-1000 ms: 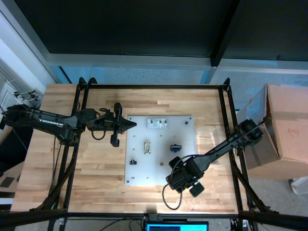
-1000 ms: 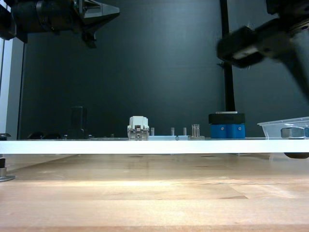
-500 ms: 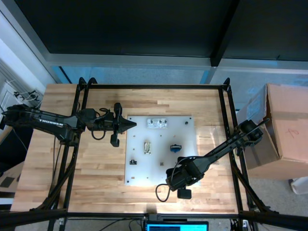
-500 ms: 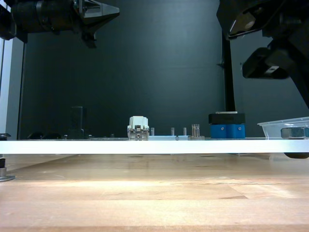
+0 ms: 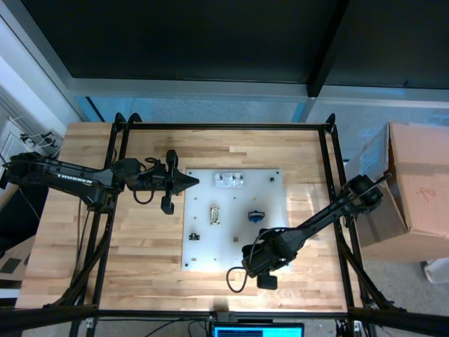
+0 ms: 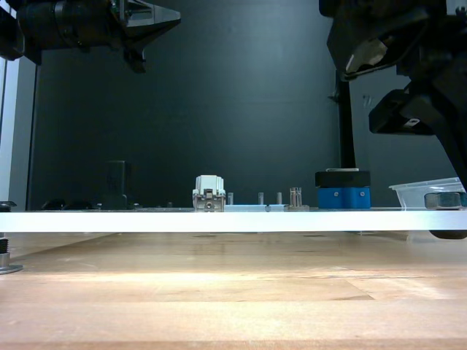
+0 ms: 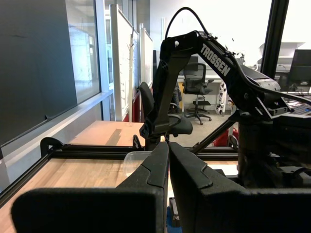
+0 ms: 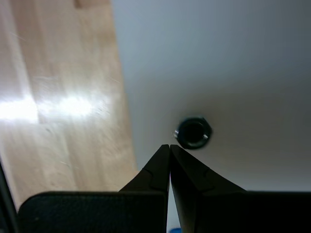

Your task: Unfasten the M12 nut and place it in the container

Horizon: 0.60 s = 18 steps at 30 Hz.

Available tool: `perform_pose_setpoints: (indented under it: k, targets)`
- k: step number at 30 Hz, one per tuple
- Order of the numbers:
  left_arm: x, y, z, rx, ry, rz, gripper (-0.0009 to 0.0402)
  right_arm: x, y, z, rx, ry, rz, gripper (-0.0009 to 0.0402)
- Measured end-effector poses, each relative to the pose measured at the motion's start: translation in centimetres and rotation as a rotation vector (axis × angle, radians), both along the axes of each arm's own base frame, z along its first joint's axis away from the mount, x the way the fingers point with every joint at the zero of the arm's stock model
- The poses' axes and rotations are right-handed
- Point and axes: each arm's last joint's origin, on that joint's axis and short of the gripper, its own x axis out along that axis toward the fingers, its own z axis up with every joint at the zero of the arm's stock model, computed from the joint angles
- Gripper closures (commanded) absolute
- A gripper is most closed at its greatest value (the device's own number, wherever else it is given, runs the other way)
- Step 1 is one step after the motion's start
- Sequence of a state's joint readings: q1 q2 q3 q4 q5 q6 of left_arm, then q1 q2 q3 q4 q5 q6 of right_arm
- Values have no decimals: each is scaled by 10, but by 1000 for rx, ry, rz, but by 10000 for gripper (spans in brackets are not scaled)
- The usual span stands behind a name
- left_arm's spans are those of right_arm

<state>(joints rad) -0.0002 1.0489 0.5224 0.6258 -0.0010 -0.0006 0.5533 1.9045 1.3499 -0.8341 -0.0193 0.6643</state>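
Note:
The small nut (image 8: 193, 132) shows as a dark hex ring on the white board (image 8: 233, 58). It sits on its stud just beyond my right gripper (image 8: 169, 145), which is shut and holds nothing. In the low view the nut (image 6: 443, 200) stands at the board's far right, in front of the clear tray (image 6: 416, 188), shadowed by the right arm. From above, my right gripper (image 5: 250, 266) hangs over the board's near right edge and hides the stud. My left gripper (image 5: 191, 181) hovers shut and empty off the board's far left side.
A blue block (image 5: 255, 216), a grey connector (image 5: 215, 215) and a silver fitting (image 5: 229, 180) stand on the board. A cardboard box (image 5: 414, 189) sits beyond the table's right edge. The black frame (image 5: 224, 126) runs round the table.
The right gripper has swung a little left and toward the near edge and has come lower over the board. The nut now looks darker in the arm's shadow. The left arm is unchanged.

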Motion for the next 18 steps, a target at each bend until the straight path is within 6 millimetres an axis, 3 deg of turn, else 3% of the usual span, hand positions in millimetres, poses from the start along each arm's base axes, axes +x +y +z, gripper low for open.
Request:
perform_pose_setpoints:
  k: [18]
  targets:
    - [0,0,0,0,0,0,393,1,0,0,-15,-21,21,394]
